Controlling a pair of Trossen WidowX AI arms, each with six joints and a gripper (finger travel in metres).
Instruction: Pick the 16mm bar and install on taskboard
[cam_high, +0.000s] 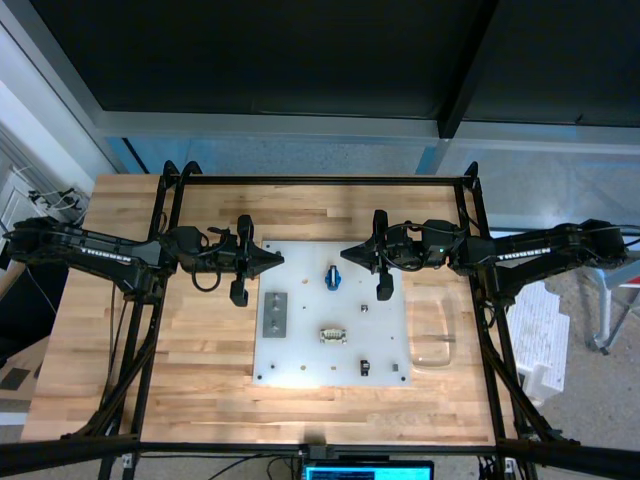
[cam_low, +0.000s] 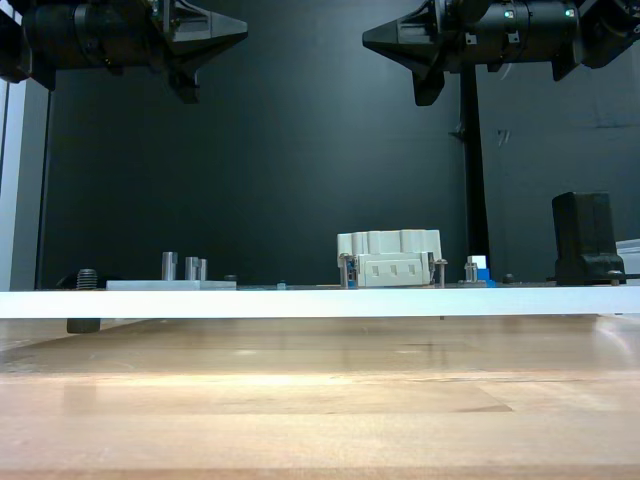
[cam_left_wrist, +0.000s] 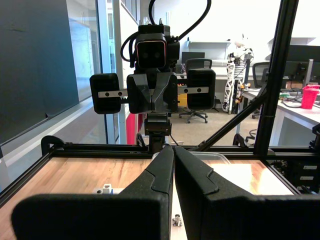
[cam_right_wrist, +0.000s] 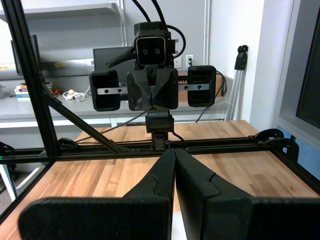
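Note:
The taskboard (cam_high: 300, 350) is a white square plate in the middle of the table. On it stand a grey metal block (cam_high: 274, 313), a blue knob (cam_high: 332, 277) and a beige connector (cam_high: 332, 335). I cannot pick out the 16mm bar in any view. My left gripper (cam_high: 279, 257) hangs high over the board's far left corner, pointing right. Its fingers (cam_left_wrist: 162, 170) are pressed together with nothing between them. My right gripper (cam_high: 346, 255) hangs over the board's far edge, pointing left at the other gripper. It is also shut and empty, fingers (cam_right_wrist: 165, 172) touching.
A clear plastic tray (cam_high: 441, 335) lies just right of the board. A small black block (cam_high: 366, 367) stands on the board's near right part. Short metal pegs (cam_low: 192, 268) rise from the grey block. A black frame (cam_high: 320, 181) rings the table.

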